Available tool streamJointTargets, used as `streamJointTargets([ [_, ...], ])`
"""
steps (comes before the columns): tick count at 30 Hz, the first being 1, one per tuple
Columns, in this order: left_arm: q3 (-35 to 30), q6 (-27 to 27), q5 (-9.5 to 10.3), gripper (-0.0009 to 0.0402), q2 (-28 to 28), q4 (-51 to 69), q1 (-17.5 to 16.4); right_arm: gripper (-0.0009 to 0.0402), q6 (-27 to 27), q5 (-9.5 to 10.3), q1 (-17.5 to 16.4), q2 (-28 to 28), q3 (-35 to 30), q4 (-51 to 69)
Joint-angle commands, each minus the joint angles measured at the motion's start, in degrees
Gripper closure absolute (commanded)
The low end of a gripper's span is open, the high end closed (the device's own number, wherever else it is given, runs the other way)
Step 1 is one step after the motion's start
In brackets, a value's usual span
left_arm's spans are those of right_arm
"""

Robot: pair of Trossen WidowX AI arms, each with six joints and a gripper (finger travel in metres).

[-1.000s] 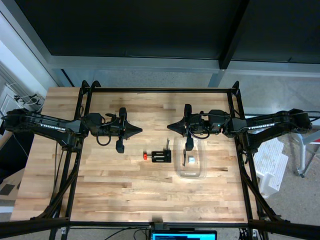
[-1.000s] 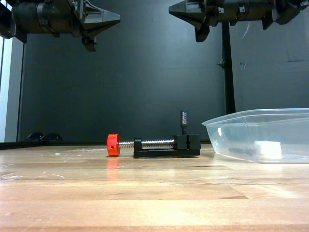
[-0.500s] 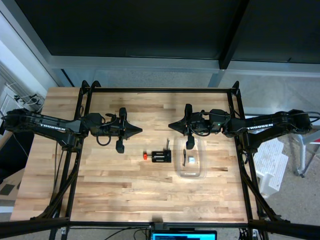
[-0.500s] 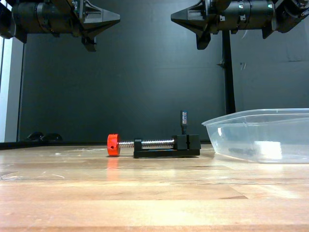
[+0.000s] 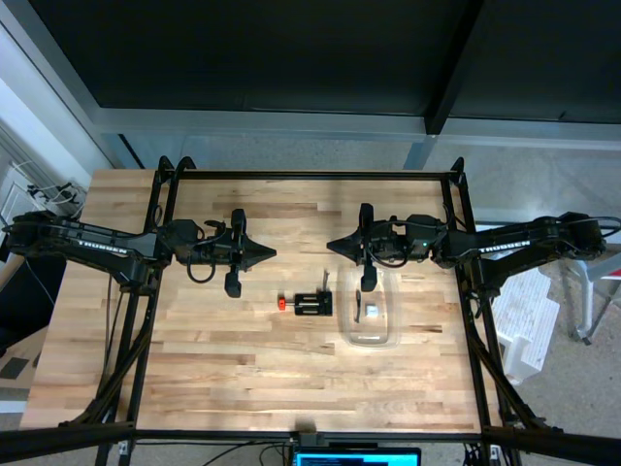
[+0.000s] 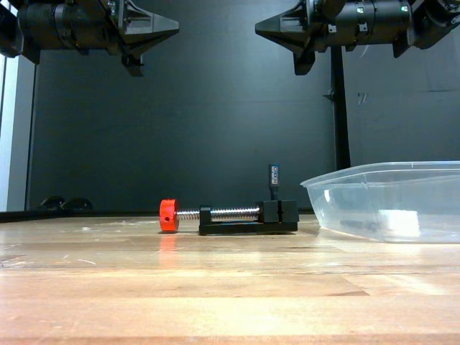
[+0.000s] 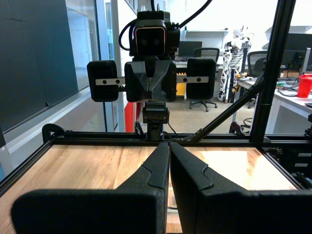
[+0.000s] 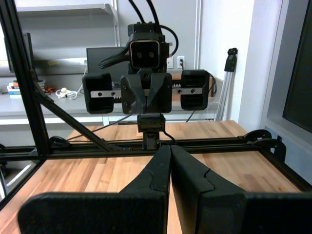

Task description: Remove the USB-C connector from taskboard and place in the container

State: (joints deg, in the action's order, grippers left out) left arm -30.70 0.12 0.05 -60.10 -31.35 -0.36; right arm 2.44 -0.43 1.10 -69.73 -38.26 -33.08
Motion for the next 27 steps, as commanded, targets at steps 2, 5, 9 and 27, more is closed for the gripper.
streamJointTargets([
  [2, 0.0, 0.0, -0.02, 0.0393, 0.0, 0.0, -0.02, 0.0393, 0.02, -0.02, -0.13, 0.5, 0.87, -0.2],
  [5, 0.0, 0.0, -0.02, 0.0393, -0.02, 0.0, 0.0, 0.0393, 0.04, -0.04, -0.26, 1.53, 1.53, -0.15],
  [9, 0.0, 0.0, -0.02, 0.0393, -0.02, 0.0, -0.02, 0.0393, 0.09, -0.02, -0.42, 2.03, 1.84, -0.11],
  [27, 0.0, 0.0, -0.02, 0.0393, -0.02, 0.0, 0.0, 0.0393, 0.04, 0.24, -0.61, 2.03, 1.75, 0.11],
])
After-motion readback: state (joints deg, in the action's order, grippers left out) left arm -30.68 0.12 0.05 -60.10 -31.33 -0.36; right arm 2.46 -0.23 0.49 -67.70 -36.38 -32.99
